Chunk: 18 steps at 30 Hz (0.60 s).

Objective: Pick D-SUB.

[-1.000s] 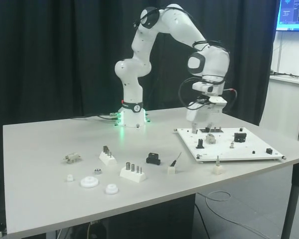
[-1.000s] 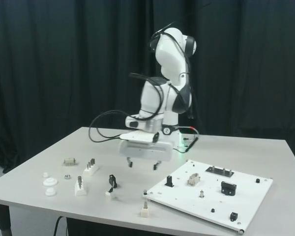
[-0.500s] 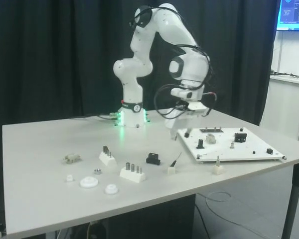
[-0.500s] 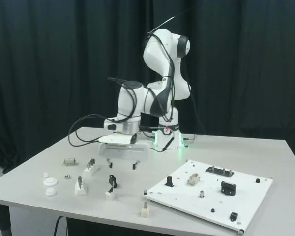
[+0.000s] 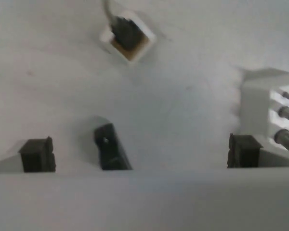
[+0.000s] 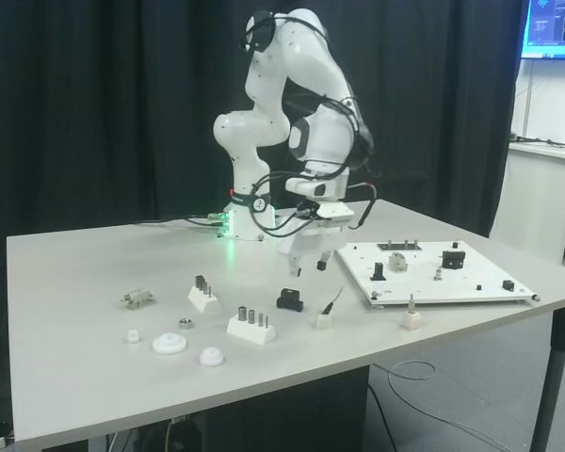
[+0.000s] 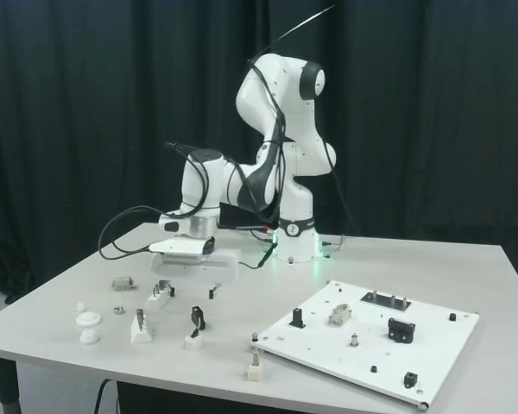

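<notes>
**D-SUB not yet reached: pick not begun**

In the first room view, the D-SUB (image 6: 137, 298) is seen lying on the grey table (image 6: 75, 273), towards its left edge and clear of every other part. Nothing is touching it. Just beside it, further in from that edge, a small white block with upright pins (image 6: 203, 294) is set, and nearer the front edge a white gear (image 6: 169, 344) and a white three-pin block (image 6: 250, 323) are laid out. Near the middle of the table a small black part (image 6: 289, 300) is placed.

The gripper (image 6: 309, 268) is held low above this middle area, well apart from the D-SUB. Its jaws are spread wide and nothing is carried between them. In the wrist view only the black part and bare table are shown between the two fingertips (image 5: 37, 155), and the D-SUB is not seen there at all. Towards the right edge a white board (image 6: 480, 287) with mounted fittings is found.

No part of the pick is judged to be done. The crossing towards the left edge, the alignment over the connector, the descent, the closing of the jaws and the lift are all left.
</notes>
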Each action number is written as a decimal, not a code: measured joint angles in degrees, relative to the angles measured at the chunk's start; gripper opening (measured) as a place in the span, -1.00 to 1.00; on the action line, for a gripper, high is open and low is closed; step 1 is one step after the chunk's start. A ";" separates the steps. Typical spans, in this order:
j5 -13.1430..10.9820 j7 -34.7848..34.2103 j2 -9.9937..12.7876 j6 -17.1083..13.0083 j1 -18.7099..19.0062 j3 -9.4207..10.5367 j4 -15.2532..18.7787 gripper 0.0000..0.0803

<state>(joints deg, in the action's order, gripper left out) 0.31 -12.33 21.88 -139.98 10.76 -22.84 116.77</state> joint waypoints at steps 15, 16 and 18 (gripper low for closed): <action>-5.37 19.06 0.37 -1.23 -2.41 0.03 2.05 0.99; -5.50 19.63 0.44 -1.27 -2.46 0.03 2.11 0.99; -5.58 20.33 0.56 -1.39 -2.56 0.03 2.32 0.99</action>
<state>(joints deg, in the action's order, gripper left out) -5.27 8.00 22.44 -141.37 8.20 -22.82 119.08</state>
